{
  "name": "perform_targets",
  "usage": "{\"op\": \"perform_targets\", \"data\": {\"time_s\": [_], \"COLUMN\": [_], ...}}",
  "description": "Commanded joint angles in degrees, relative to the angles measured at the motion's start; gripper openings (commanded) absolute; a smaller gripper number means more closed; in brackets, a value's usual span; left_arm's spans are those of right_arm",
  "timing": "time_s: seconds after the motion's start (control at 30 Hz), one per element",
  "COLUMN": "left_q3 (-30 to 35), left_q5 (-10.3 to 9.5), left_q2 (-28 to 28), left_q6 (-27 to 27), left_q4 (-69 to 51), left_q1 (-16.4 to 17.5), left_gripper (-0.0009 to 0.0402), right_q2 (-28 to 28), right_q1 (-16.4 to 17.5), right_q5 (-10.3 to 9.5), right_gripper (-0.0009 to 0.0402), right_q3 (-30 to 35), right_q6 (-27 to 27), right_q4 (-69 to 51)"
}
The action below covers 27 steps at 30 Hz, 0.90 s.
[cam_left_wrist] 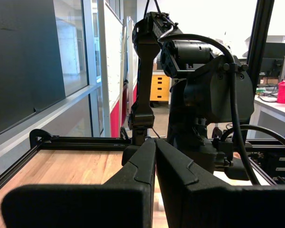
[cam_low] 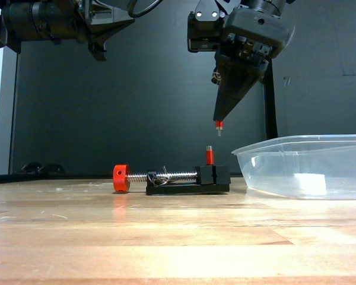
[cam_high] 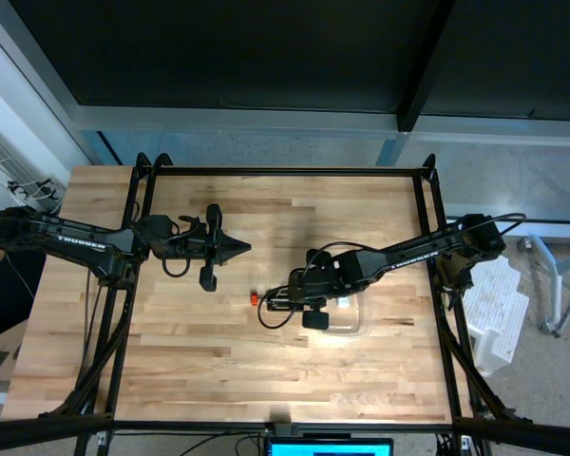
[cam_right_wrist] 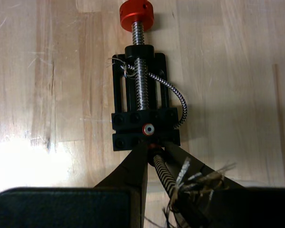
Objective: Pick the RCA connector and install on taskboard
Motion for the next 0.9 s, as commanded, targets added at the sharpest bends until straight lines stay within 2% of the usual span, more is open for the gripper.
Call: {"op": "perform_targets", "data": {"time_s": [0.03,0.9], "left_q3": [0.00,0.00], "left_q5": [0.02,0.02], "left_q2": [0.02,0.02], "left_q6": [0.00,0.02], "left_q4": [0.00,0.02], "left_q1": [0.00,0.00], "left_gripper": [0.0000,0.0000], "right_q2": [0.70,2.71], "right_q1": [-0.15,-0.39], "right_q5": [0.02,-0.39], "right_gripper": [0.0000,0.0000], "right_q3": [0.20,0.15], "right_q6": [0.07,0.28], "right_q4": [0.55,2.99]}}
